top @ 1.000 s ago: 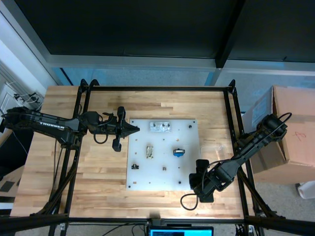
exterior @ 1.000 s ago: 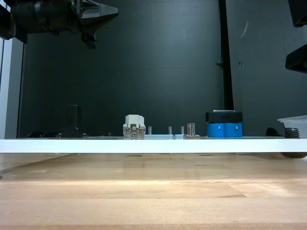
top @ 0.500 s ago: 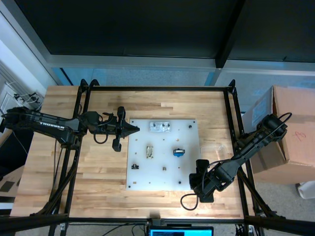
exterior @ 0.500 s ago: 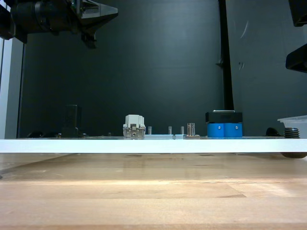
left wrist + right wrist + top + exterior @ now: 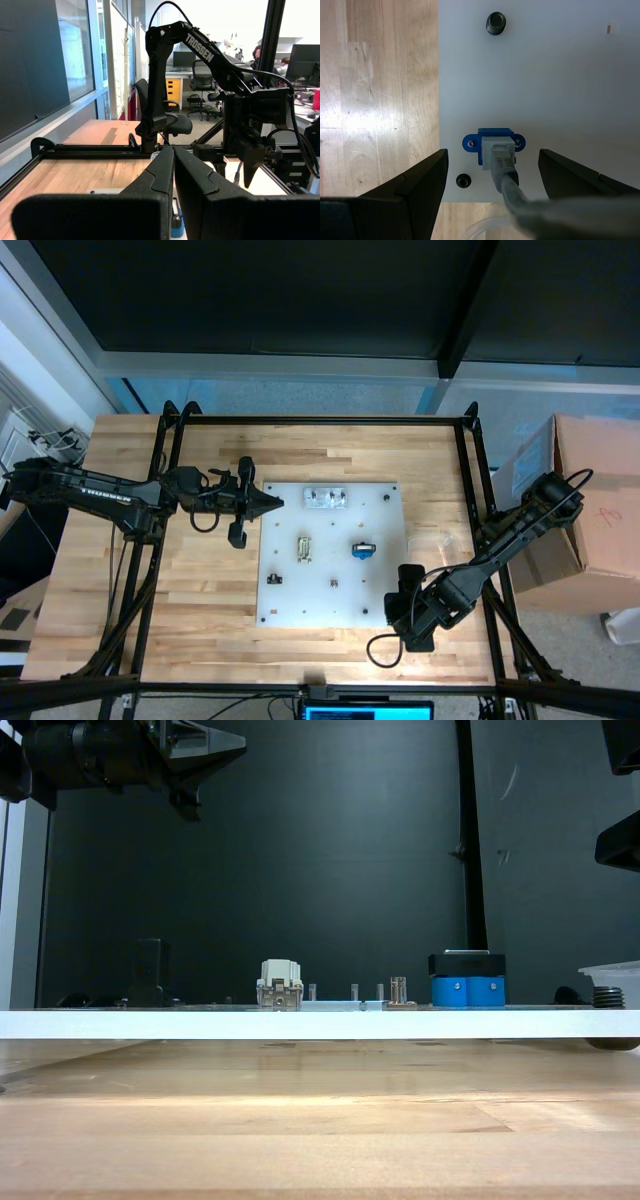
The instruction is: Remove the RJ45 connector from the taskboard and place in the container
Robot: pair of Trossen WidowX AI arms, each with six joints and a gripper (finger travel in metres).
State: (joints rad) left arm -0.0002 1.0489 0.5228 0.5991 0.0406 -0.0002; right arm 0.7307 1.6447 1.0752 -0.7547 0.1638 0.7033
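White taskboard (image 5: 380,530), RJ45 connector (image 5: 498,150) seated beneath spread right gripper (image 5: 492,156); left gripper (image 5: 274,502) pressed together above left edge.

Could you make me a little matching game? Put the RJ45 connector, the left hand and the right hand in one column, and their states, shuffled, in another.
1. RJ45 connector
2. left hand
3. right hand

A. open, its fingers either side of the connector
B. sitting in its blue seat
C. shut, empty, high over the taskboard's left edge

Pairs: 1-B, 2-C, 3-A.
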